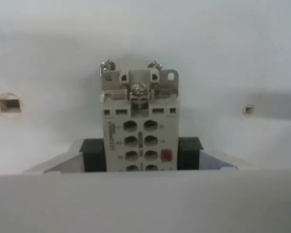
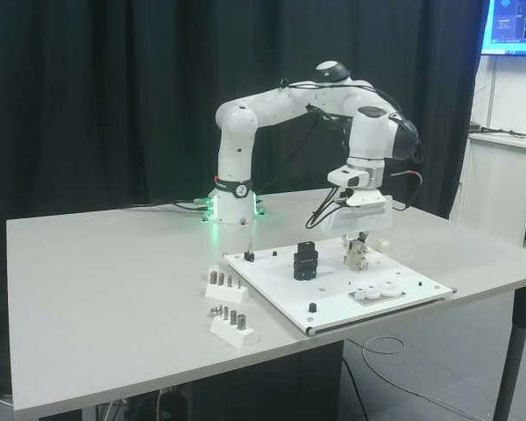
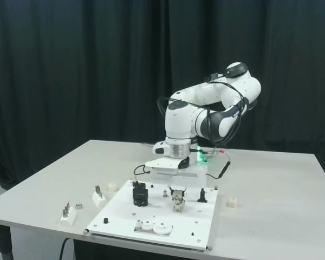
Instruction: Insert waterproof.
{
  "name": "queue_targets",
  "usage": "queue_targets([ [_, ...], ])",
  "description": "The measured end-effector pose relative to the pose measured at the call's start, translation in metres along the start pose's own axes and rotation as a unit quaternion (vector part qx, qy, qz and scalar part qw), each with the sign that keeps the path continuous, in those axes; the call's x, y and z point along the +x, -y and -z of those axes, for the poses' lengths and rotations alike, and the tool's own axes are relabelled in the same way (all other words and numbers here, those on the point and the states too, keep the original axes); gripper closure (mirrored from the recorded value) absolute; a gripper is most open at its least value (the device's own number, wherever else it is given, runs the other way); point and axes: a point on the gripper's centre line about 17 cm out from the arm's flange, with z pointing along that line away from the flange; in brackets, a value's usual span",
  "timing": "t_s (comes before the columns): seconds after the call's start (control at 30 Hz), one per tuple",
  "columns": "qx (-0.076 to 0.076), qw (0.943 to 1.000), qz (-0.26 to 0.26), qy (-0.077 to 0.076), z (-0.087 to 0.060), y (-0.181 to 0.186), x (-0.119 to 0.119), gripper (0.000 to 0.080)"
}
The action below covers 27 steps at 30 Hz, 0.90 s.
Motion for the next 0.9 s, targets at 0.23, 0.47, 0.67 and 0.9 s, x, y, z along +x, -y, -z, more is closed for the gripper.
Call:
queue_targets([
  [0.23,0.008,1.0000,-0.004,0.001,0.0001,0.0017,-0.0009,0.0493],
  [0.47,0.011,0.9999,0.000,0.003,0.0001,0.0042,-0.0019,0.0493],
  [0.67,0.011,0.9999,0.002,0.003,0.0002,0.0059,-0.0018,0.0493],
  [0.9,0.004,1.0000,0.007,0.000,0.0000,0.0034,0.0000,0.0493],
])
